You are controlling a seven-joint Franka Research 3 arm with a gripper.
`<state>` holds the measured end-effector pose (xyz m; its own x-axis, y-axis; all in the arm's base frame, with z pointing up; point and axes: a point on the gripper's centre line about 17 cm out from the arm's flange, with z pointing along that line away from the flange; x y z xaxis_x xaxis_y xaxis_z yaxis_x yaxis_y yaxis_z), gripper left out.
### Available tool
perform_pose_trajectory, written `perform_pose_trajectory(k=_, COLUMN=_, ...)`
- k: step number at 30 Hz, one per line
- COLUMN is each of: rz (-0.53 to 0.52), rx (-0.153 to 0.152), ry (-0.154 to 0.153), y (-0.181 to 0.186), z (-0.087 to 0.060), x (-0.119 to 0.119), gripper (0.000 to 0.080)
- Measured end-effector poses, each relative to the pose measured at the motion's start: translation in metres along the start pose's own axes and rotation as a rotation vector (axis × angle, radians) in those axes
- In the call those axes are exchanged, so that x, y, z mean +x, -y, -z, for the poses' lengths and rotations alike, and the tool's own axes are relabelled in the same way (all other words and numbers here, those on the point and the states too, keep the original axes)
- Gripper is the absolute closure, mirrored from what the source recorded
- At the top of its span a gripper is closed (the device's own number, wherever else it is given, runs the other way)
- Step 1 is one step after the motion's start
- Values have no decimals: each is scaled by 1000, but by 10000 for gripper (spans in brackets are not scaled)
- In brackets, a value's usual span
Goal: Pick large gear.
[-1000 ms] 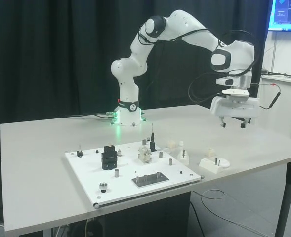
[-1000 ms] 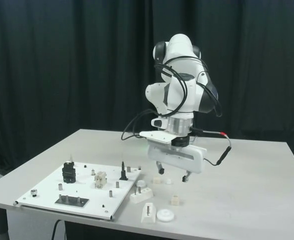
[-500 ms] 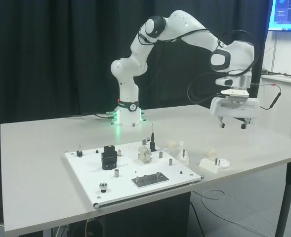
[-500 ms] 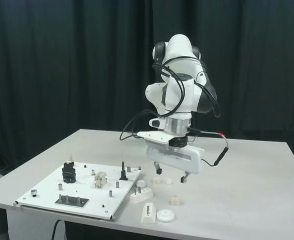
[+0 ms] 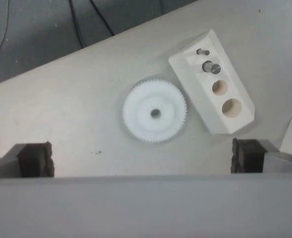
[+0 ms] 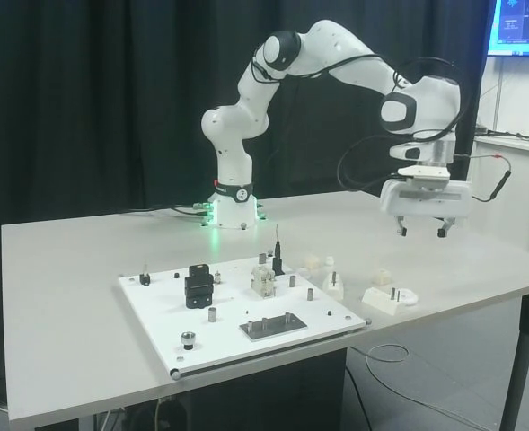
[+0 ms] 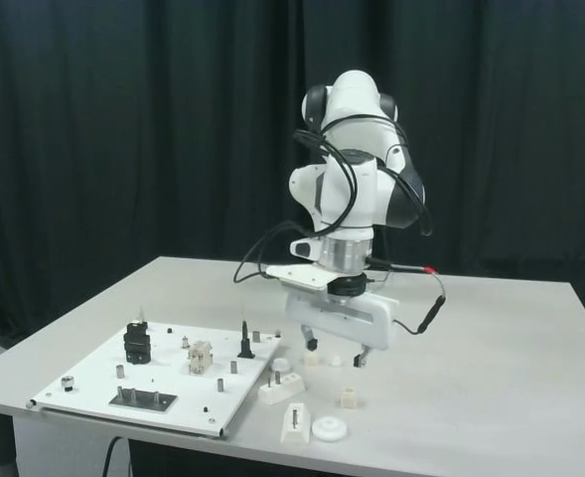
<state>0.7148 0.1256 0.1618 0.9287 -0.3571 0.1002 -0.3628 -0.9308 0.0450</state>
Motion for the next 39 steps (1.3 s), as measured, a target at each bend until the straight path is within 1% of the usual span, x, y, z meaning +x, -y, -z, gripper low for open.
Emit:
perform_pose_trajectory(k=5, rz=-18, rx=5, ry=3, y=0, z=-1, x=2, gripper=3)
perform_pose_trajectory(k=10, rz=-113, rx=8, ry=6, y=-4, z=-3, x=3, gripper=3)
perform_pose_trajectory(k=15, rz=-172, rx=2, ry=10, y=-9, z=-7, x=5, gripper=3)
perform_pose_trajectory(k=25, rz=-248, rx=-9, ry=11, y=-18, z=-25, x=10, gripper=3)
perform_pose_trajectory(k=31, rz=-259, rx=-12, ry=7, y=-22, z=-37, x=14, gripper=3)
perform_pose_trajectory(k=36, rz=-271, rx=-8, ry=13, y=-24, z=-46, x=14, gripper=3)
perform_pose_trajectory(k=39, rz=-283, rx=-2, ry=25, y=-25, z=-53, x=13, gripper=3)
